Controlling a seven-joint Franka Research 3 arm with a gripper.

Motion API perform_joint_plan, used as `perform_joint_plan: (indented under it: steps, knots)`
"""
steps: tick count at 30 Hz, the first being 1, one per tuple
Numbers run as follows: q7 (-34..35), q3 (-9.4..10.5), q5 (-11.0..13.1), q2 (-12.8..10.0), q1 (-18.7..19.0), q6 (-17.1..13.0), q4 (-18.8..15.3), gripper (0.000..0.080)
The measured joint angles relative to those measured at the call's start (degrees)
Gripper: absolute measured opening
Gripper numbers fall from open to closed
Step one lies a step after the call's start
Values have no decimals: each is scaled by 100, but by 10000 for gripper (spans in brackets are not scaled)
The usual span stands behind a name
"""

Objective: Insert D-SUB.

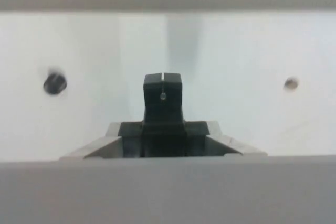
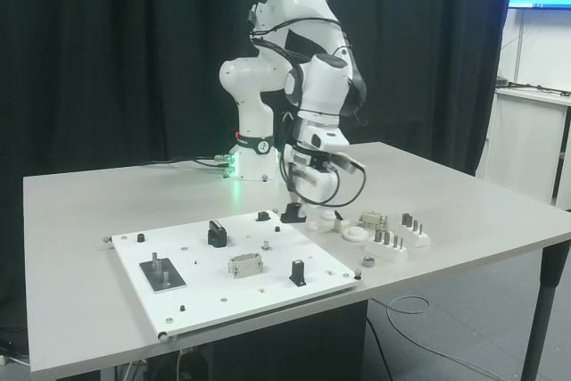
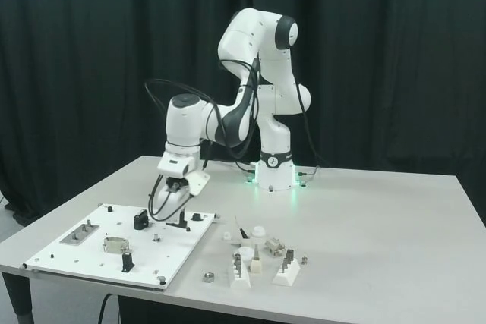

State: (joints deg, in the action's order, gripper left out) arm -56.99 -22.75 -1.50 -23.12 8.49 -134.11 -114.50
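The pincer [image 1: 164, 129] pinches the black plug [image 1: 163, 95] low over the white board [image 2: 205, 283]'s far edge. A tilted plug could jam against the socket [image 2: 243, 264].

My grey worktop [image 2: 464, 194] is carrying a white board [image 2: 234, 260] lying flat near its front edge, my own base [image 2: 252, 162] bolted further back, and small white holder blocks [image 2: 394, 236] sitting just beside the board.
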Motion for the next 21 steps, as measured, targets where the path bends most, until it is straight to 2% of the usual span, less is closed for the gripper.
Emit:
perform_joint_plan:
  steps: [9, 21]
  knots:
    - [250, -127, -120, 84, -179, 184, 0, 153]
    - [779, -335, -123, 252, -346, 423, -80, 153]
